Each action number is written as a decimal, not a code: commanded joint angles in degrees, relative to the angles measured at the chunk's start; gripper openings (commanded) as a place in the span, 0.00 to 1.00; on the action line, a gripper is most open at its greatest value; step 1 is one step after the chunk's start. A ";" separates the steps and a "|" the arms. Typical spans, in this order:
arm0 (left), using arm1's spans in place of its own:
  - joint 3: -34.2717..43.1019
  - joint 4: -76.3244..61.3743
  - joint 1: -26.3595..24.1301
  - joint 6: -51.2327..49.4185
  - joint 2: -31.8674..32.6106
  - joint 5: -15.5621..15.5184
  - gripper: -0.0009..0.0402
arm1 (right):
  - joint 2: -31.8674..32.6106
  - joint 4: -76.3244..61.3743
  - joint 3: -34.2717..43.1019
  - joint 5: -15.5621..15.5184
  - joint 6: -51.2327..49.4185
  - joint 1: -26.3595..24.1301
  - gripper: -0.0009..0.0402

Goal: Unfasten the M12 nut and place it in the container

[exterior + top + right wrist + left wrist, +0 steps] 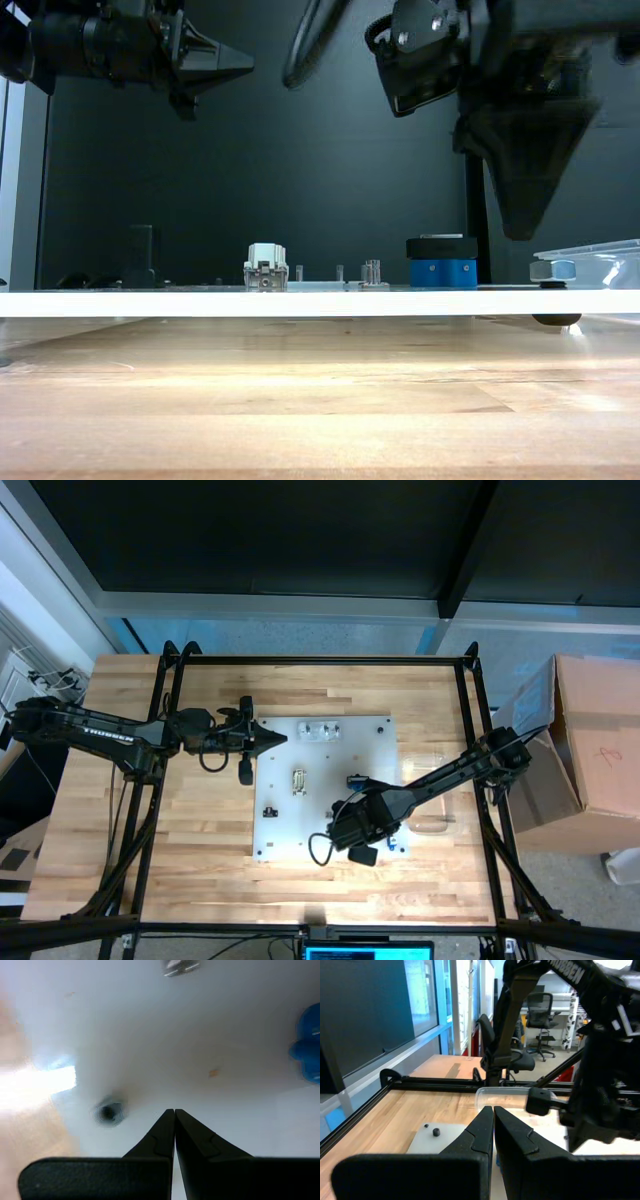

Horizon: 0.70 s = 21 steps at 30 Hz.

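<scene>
Nut (545, 270) on stud (550, 285) | right jaws closed empty above | left jaws closed over board (290, 830)

A robotics lab in an office building: a wooden worktop (440, 870) inside a black metal frame (320, 660) carries a white task board (300, 830). Beyond the worktop are office chairs (540, 1007) and tall windows (422, 1000), and beside it a cardboard box (590, 740).

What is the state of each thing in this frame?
M12 nut: on its stud, not held.
Right gripper: shut, empty, above the board beside the nut.
Left gripper: shut, empty, raised over the board's far left.
Container: right of the board, no nut seen inside.
</scene>
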 commanded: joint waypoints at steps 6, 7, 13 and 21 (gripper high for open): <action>0.02 -0.39 -0.02 0.02 0.04 0.17 0.02 | -1.18 0.59 5.05 -14.93 -2.08 0.17 0.02; 0.02 -0.35 -0.02 0.02 0.02 0.17 0.02 | -1.14 0.59 5.25 -14.88 -2.75 0.17 0.02; 0.00 -0.39 -0.02 0.02 0.02 0.00 0.02 | 0.70 1.73 2.62 -13.88 -8.57 0.17 0.02; 0.00 -0.68 0.00 0.02 0.02 -0.02 0.02 | 3.08 5.09 -0.83 -13.79 -11.21 0.17 0.02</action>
